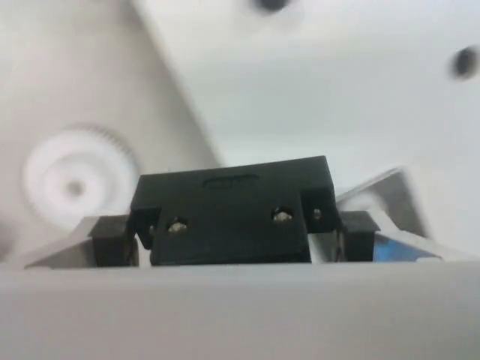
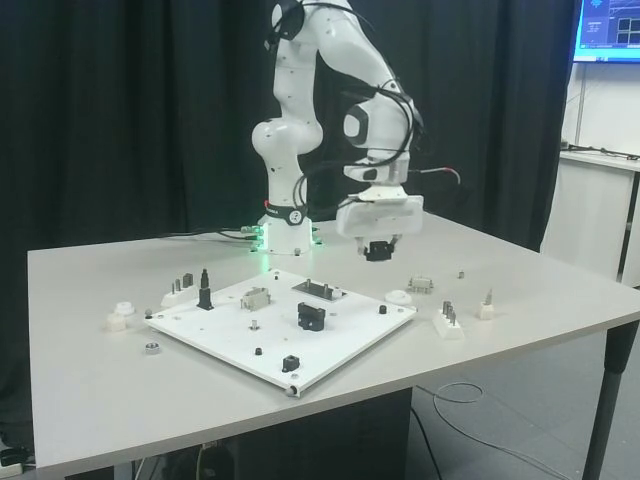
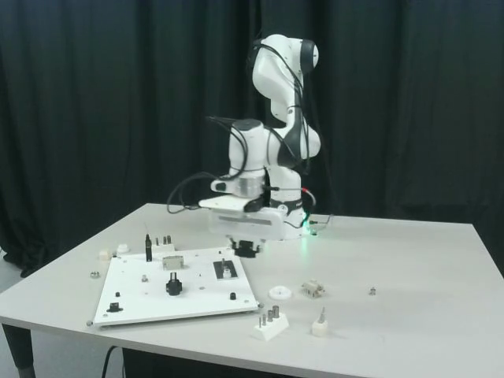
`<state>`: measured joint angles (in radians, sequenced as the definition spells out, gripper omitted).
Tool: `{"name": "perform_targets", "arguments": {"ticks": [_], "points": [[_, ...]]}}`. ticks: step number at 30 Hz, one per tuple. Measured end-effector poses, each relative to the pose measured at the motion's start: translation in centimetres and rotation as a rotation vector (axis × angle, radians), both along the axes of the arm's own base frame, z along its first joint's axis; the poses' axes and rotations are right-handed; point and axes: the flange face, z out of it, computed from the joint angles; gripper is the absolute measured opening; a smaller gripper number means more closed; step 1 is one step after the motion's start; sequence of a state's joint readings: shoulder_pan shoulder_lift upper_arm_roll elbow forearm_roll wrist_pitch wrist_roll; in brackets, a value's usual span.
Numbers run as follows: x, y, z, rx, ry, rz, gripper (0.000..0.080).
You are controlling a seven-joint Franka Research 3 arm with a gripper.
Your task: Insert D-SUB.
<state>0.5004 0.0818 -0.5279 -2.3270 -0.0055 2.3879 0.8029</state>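
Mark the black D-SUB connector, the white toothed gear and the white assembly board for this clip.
black D-SUB connector (image 1: 232,217): wrist view, middle of its front face.
white toothed gear (image 1: 75,180): wrist view, on its hub.
white assembly board (image 2: 345,330): first room view, bare patch near the right corner.

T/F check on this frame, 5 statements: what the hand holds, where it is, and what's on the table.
1. The hand grips a black D-SUB connector. True.
2. The connector is already seated in the white board. False: it hangs in the air above the board's far edge.
3. A white gear lies on the table beside the board. True.
4. The hand is empty. False: it holds the connector.
5. The arm's base stands on the board. False: it is bolted to the table behind the board.
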Motion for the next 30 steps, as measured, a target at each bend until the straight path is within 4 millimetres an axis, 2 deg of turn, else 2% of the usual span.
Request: {"name": "perform_targets", "arguments": {"ticks": [6,13,20,30], "points": [[1.8,-3.6,1.7,-0.018,-0.056,-0.094,0.057],[3.8,-7.6,2.7,-0.051,-0.101,-0.262,0.057],[5.2,-11.0,2.6,-0.053,-0.12,-0.446,0.057],[6.2,-14.8,1.8,0.015,-0.114,-0.695,0.057]]}}
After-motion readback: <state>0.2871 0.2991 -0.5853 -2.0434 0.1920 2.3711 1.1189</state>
